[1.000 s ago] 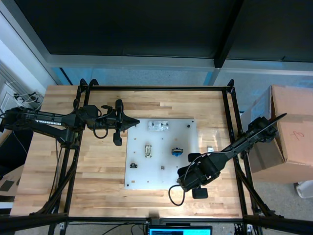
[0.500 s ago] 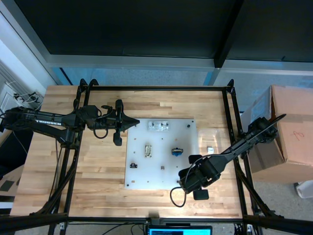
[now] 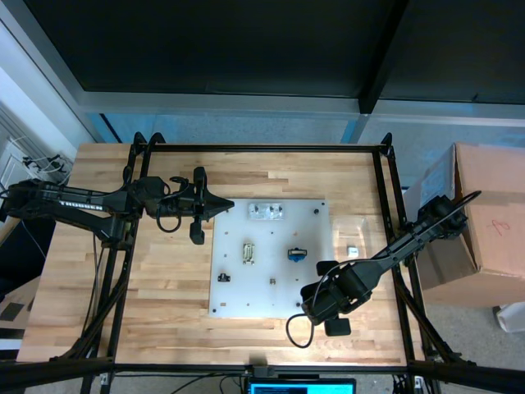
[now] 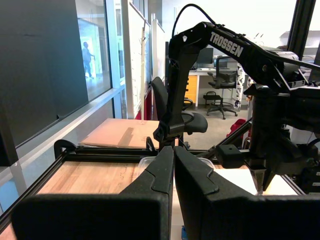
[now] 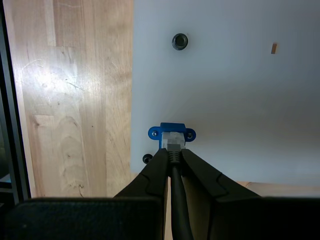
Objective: Pick the RJ45 connector and install on the taskboard
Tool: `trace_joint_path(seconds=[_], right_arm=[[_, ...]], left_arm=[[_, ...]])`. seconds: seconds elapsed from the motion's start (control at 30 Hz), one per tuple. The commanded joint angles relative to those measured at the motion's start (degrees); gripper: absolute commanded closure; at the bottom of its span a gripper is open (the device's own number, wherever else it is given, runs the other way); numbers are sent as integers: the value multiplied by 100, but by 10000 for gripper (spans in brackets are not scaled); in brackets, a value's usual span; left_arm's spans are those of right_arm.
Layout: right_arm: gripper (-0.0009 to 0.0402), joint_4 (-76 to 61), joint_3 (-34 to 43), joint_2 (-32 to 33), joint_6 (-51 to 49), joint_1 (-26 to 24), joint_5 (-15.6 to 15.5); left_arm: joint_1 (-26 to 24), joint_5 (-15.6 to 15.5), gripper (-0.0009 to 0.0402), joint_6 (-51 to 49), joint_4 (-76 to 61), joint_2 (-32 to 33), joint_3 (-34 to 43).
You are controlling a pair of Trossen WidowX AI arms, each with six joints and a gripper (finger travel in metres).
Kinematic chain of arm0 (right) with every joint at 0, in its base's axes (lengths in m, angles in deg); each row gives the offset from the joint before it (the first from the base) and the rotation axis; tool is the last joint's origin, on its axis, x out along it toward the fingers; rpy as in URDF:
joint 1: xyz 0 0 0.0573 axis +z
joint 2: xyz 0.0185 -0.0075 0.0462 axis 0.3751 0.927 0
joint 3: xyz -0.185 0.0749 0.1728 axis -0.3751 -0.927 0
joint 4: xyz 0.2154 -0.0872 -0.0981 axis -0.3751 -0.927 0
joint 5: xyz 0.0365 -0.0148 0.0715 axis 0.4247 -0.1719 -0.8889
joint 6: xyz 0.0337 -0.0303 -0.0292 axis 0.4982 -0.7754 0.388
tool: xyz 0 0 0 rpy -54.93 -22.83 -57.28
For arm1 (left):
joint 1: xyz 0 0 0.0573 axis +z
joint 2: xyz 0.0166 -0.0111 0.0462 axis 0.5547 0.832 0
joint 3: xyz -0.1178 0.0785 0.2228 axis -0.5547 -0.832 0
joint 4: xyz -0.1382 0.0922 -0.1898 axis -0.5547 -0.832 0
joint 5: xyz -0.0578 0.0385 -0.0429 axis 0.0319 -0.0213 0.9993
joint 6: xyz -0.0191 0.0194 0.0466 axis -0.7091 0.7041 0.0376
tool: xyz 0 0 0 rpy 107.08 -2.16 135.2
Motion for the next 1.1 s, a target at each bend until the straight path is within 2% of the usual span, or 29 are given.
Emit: trace_joint_path(seconds=[0.03,0.27,0.4,0.73,0.9,1.1], right_arm=[[393,-11,-31,33,-13,2,-35],[392,-20,-31,33,-13,11,-33],[377,-20,-31,31,-13,11,-33],[293,-28,17,26,2,9,-20],[250,-120,107,26,9,7,83],[212,-170,192,20,103,4,83]], left_arm=[[0,0,393,2,0,0,0],[0,0,393,2,0,0,0],[0,0,393,2,0,0,0],[0,0,393,2,0,0,0],[0,0,393,2,0,0,0],[0,0,393,2,0,0,0]])
